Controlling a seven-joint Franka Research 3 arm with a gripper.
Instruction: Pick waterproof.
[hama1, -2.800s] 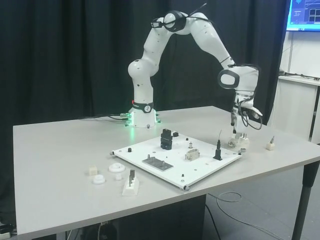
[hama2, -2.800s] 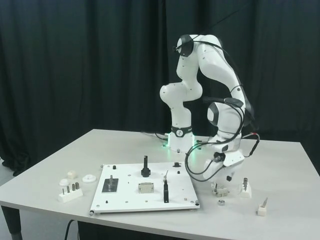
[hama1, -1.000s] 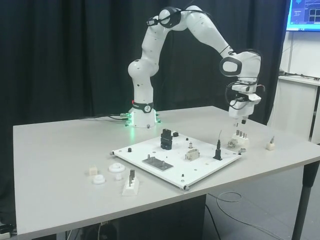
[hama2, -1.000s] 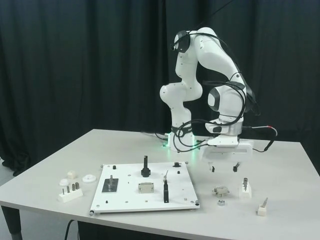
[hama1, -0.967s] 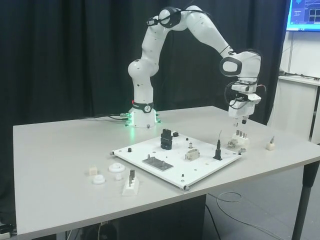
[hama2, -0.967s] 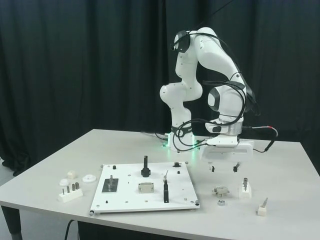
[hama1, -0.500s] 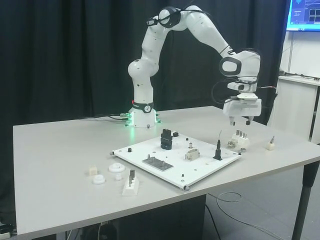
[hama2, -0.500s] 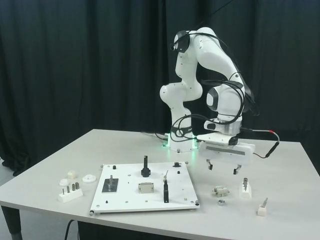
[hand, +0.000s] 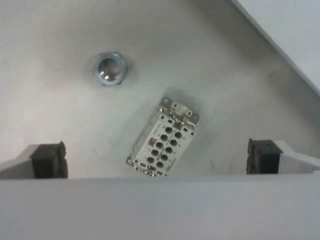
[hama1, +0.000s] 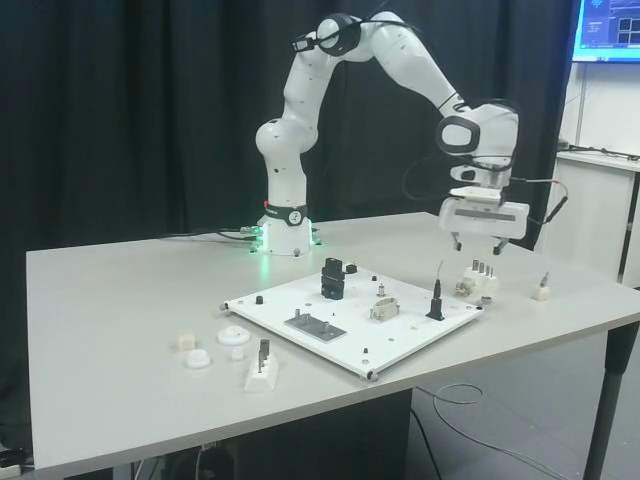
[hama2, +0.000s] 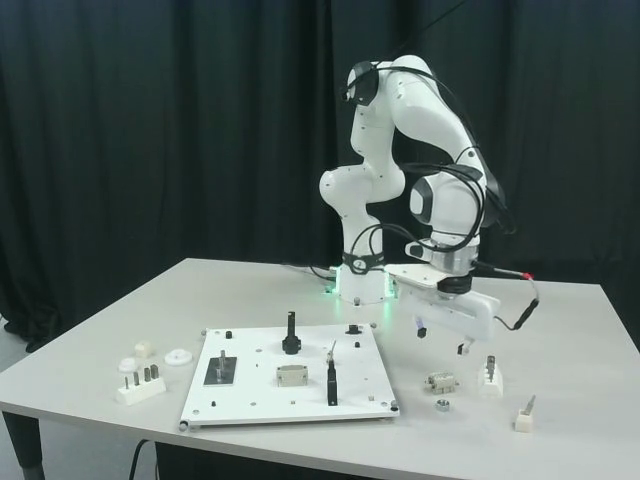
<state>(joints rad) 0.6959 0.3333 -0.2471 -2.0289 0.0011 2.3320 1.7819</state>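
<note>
The waterproof connector (hand: 162, 145) is a small white block with rows of round holes, lying flat on the grey table just off the white board's corner. It also shows in the room views as the connector (hama1: 463, 288) and the connector (hama2: 438, 381). My gripper (hand: 155, 158) hangs above it, open, with the black fingertips (hand: 48, 160) wide apart on either side and nothing between them. In the room views the gripper (hama1: 478, 243) points straight down, well clear of the table, and the same gripper (hama2: 440, 340) is above and slightly behind the connector.
A grey nut (hand: 110, 69) lies beside the connector. A white block with upright pins (hama2: 490, 380) and a smaller white block (hama2: 523, 418) stand close by. The white assembly board (hama1: 350, 315) carries black and grey fixtures, with a thin black post (hama1: 436, 300) near the connector.
The hand has lifted from low beside the connector, turned to point straight down, then swivelled about its vertical axis and drifted slightly toward the board.
</note>
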